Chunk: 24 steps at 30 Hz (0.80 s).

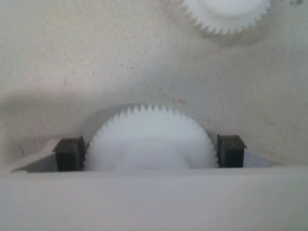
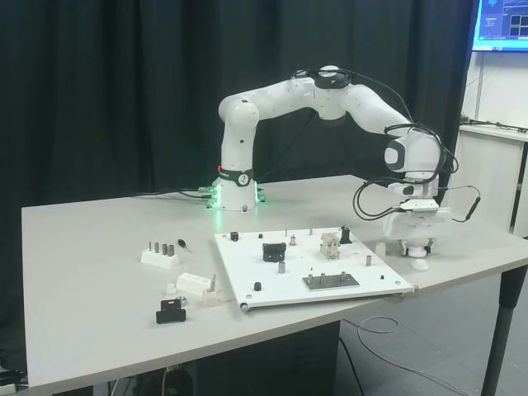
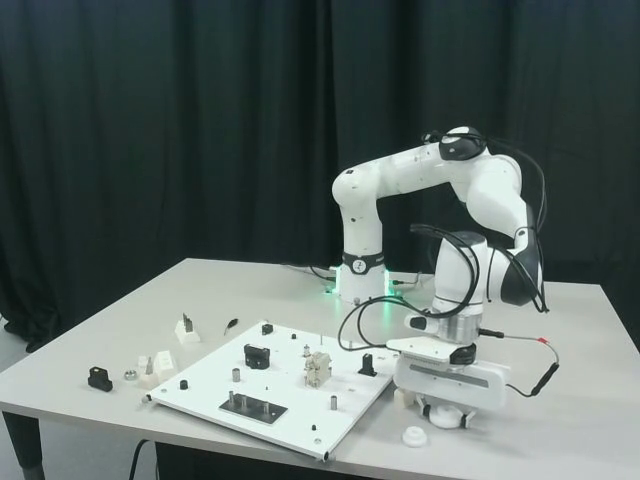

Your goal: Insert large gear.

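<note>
Grey table (image 2: 82, 247); only wrist view: tool (image 1: 150, 153) pinching large gear (image 1: 150, 139).

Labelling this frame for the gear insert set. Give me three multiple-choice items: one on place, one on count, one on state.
1. Where is the gripper?
A. Over the white assembly board
B. Beside the board, over the bare grey table
C. At the arm's base

2. How many white toothed gears show in the wrist view?
A. One
B. Two
C. Four

3. What is the state of the white toothed large gear?
A. Between the two black finger pads
B. Seated on a peg on the board
C. Lying far from the gripper, untouched

Answers:
1 B, both room views show the gripper off the edge of the white assembly board, above the grey table.
2 B, the large gear sits between the black finger pads and a second gear lies at the picture's edge.
3 A, a pad flanks the gear on each side.
</note>
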Motion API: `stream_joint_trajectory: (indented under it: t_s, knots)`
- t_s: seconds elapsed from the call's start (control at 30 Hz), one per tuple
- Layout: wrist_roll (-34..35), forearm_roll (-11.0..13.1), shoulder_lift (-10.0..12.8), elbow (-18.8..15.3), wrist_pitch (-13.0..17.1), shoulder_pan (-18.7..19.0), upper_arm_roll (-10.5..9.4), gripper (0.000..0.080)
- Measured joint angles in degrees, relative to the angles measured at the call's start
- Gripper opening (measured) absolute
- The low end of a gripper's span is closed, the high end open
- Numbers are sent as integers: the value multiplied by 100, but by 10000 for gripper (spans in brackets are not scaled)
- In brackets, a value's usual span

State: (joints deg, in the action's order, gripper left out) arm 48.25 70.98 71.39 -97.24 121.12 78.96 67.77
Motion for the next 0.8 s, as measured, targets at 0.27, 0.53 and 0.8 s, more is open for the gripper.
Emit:
stream_joint_trajectory:
  t_s: [0.27, 0.53, 0.8]
  knots:
    - [0, -50, -16, 0, -62, 1, 84, 599]
    - [0, -55, -19, 0, -133, 0, 166, 597]
    - [-94, -91, -21, 0, -142, -16, 274, 597]
